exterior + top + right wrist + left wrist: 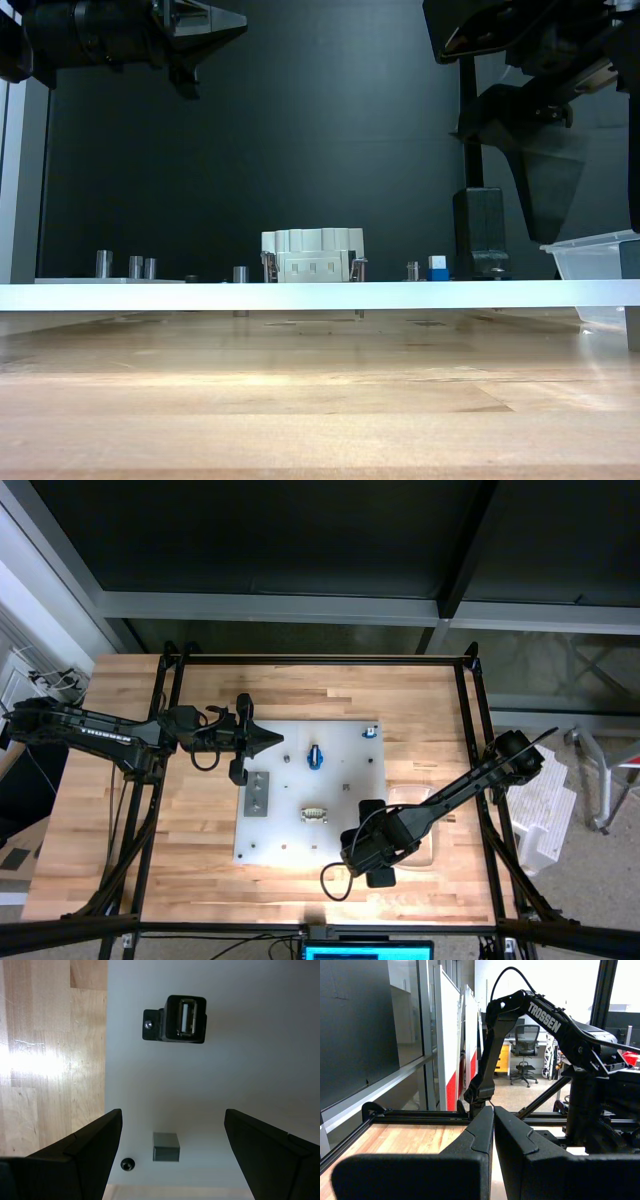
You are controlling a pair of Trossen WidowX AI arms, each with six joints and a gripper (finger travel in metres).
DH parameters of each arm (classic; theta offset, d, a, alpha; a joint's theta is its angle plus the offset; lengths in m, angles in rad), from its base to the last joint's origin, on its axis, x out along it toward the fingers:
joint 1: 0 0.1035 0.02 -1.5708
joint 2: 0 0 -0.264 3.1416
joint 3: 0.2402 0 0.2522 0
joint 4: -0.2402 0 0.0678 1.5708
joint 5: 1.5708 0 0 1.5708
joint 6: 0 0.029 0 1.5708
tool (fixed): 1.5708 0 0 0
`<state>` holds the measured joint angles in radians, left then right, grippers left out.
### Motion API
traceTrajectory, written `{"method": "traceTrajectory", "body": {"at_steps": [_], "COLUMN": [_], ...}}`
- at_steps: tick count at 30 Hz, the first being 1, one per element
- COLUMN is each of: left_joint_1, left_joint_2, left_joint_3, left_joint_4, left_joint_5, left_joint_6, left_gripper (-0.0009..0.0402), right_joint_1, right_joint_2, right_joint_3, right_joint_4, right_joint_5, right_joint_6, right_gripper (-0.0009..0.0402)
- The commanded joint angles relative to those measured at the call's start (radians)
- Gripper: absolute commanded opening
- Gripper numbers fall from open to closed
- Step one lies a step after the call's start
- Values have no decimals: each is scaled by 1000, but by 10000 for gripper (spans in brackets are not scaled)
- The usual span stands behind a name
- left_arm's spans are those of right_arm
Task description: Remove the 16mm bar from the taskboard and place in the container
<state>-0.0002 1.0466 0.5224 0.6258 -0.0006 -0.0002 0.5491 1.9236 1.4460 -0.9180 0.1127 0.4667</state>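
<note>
Alignment decides this step. The short, dull grey metal 16mm bar [166, 1146] stands in the white square taskboard [260, 1060]. The right wrist view shows it end-on, with a small dark hole [127, 1164] just beside it and a black USB socket [180, 1018] further off. The right pincer [172, 1112] hangs above it, its black fingers spread wide and holding nothing. The bar lies within the gap, but nearer one finger than the other.

As I judge it, the pincer should first shift sideways until the bar is centred, then drop straight down. That way both pads meet the bar together instead of one pushing it askew in its seat. Close low on the bar and lift vertically until it clears the board.

In the high view this pincer sits over the board's 5 o'clock corner and hides the bar. The clear plastic rectangular container [402, 792] rests on the wooden bench [150, 860] just beside the board's 4 o'clock side, partly under the right arm, so the carry is short. The left pincer [270, 741], fingers pressed together on nothing, hovers over the board's 10 o'clock corner, well apart.
</note>
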Motion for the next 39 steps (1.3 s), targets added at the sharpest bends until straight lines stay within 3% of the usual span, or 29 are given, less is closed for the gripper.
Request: {"method": "traceTrajectory", "body": {"at_steps": [1, 6, 11, 14, 28, 39], "left_joint_1": [0, 0, 0, 0, 0, 0], "left_joint_2": [0, 0, 0, 0, 0, 0], "left_joint_3": [0, 0, 0, 0, 0, 0], "left_joint_4": [0, 0, 0, 0, 0, 0], "left_joint_5": [0, 0, 0, 0, 0, 0], "left_joint_6": [0, 0, 0, 0, 0, 0], "left_gripper": [0, 0, 0, 0, 0, 0], "right_joint_1": [2, 4, 6, 8, 13, 14], "right_joint_2": [-1, -1, -1, -1, -1, -22], "right_joint_3": [-20, -35, -55, -58, -62, -54], "right_joint_4": [31, 54, 76, 76, 75, 66], "right_joint_5": [1, 3, 5, 19, 19, 26], "right_joint_6": [2, 9, 24, 26, 24, 23], "right_gripper": [286, 279, 239, 201, -3, 2]}}
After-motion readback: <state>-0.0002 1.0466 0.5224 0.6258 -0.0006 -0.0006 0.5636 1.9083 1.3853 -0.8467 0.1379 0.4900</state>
